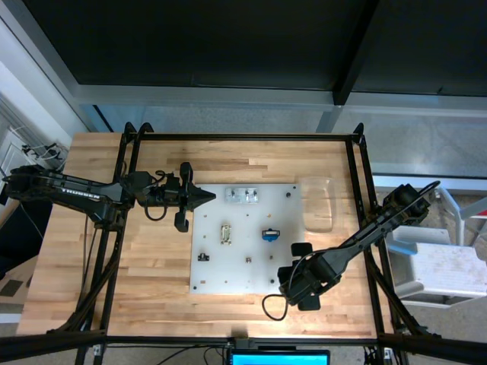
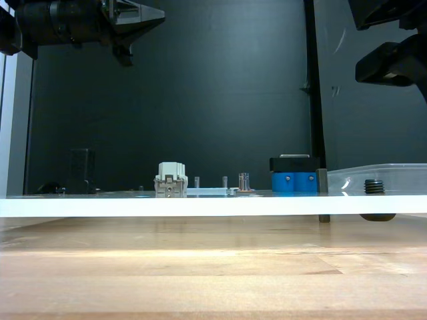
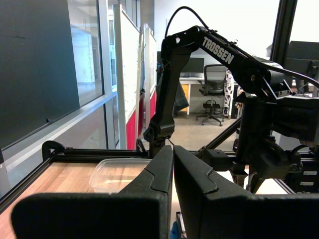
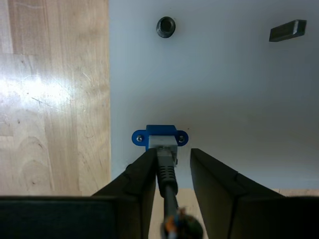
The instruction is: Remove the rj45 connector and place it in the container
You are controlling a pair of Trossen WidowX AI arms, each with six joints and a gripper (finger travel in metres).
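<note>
The rj45 connector (image 4: 163,142), a tiny pale, glossy plug, sits seated in a small blue socket (image 4: 160,130) with two screwed ears, near the near right corner of the matte white square board (image 1: 228,274). A round dark cable (image 4: 167,181) runs off its back. The right gripper (image 4: 173,152) hangs above it, its flat black fingers a narrow gap apart, straddling the cable without clamping it. The left gripper (image 1: 204,196) is raised over the board's far left edge, fingers pressed together. The container (image 1: 318,204), a clear rounded tray, rests on the blond wood table (image 1: 152,266) just beside the board's far right corner.
</note>
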